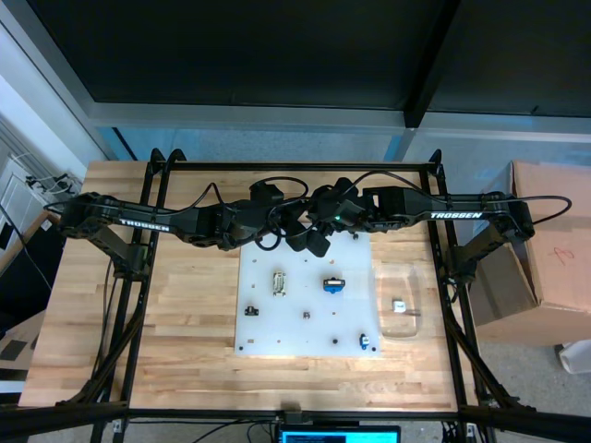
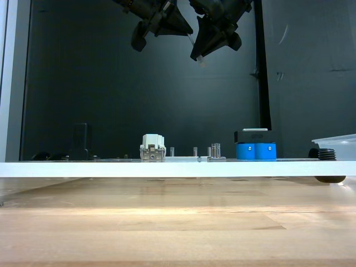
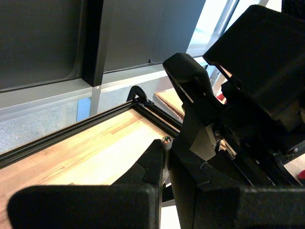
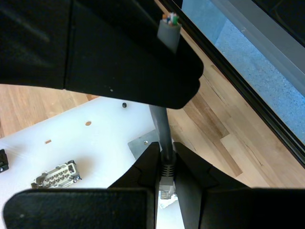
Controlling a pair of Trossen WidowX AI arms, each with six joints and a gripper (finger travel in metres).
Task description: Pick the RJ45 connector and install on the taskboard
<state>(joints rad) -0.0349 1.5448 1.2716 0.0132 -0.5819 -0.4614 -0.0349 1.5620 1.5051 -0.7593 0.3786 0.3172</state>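
The right hand (image 4: pixel 165 151) is clamped on the small grey RJ45 connector (image 4: pixel 165 183), plug tip down and long axis tilted. It hangs at top centre of the low view, well above the flat white plastic taskboard (image 1: pixel 277 323). The left hand (image 3: pixel 167 160), just beside, seems closed on its cable tail. Both arms stretch inward.

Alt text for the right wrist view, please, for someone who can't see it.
The right gripper holds the RJ45 connector between its fingers above the white task board, clear of any seat, a short grey cable running from it to a cut end. The left gripper looms black and close just beyond it, over the wooden table.
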